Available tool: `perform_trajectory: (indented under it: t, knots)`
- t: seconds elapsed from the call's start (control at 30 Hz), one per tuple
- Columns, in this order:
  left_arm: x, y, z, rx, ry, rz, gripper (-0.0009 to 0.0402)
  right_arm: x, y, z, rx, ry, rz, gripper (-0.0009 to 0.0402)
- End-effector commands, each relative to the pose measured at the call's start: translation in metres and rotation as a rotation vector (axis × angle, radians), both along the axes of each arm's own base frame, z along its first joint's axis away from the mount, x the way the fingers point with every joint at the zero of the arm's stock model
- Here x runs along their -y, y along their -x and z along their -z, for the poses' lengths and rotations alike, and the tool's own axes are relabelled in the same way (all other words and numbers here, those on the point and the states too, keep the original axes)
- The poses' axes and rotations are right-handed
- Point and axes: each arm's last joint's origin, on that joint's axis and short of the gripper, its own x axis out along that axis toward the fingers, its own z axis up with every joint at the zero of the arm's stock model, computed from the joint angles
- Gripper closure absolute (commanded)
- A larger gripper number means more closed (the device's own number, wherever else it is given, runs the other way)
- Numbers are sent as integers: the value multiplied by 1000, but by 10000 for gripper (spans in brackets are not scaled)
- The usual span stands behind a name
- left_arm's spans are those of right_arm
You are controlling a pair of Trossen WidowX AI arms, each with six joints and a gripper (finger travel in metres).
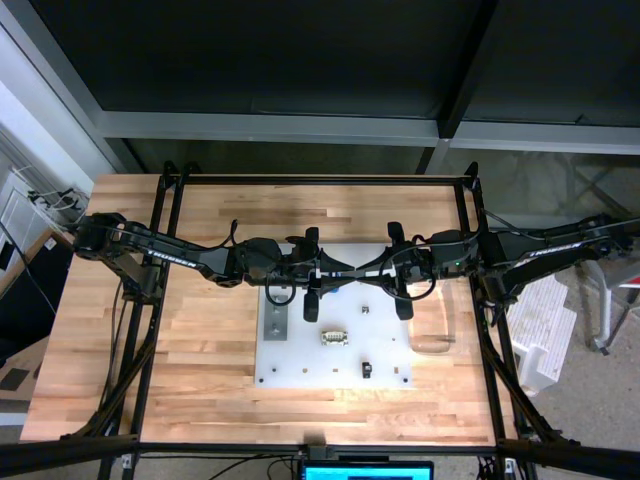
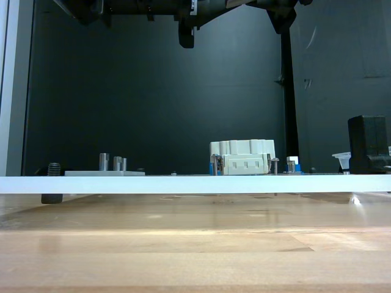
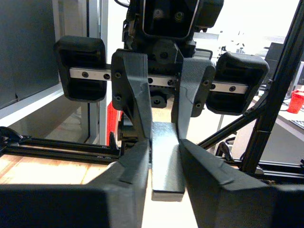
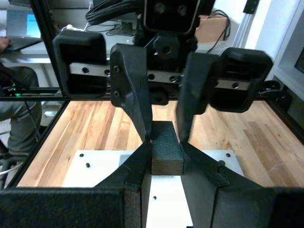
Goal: Pick the 16mm bar and install on taskboard
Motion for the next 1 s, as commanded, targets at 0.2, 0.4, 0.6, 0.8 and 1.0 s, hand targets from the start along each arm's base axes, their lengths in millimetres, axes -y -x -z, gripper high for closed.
perform_trajectory:
  t: [0.2,0.4,0.6,0.8,1.0]
  knots:
    - [-1,7,-5,-23,-4,-4,221,0,1,2,-21,0,6,394]
    - [-1,19,-9,-32,-4,4,220,1,4,1,-115,-13,24,393]
    - [-1,29,-5,-47,-6,25,233,0,6,-1,-247,-57,43,393]
    - [-2,39,-1,-55,-7,30,245,-6,-2,1,-417,-62,54,393]
    - [-1,45,-6,-53,-14,57,253,-15,-12,0,-609,-39,64,393]
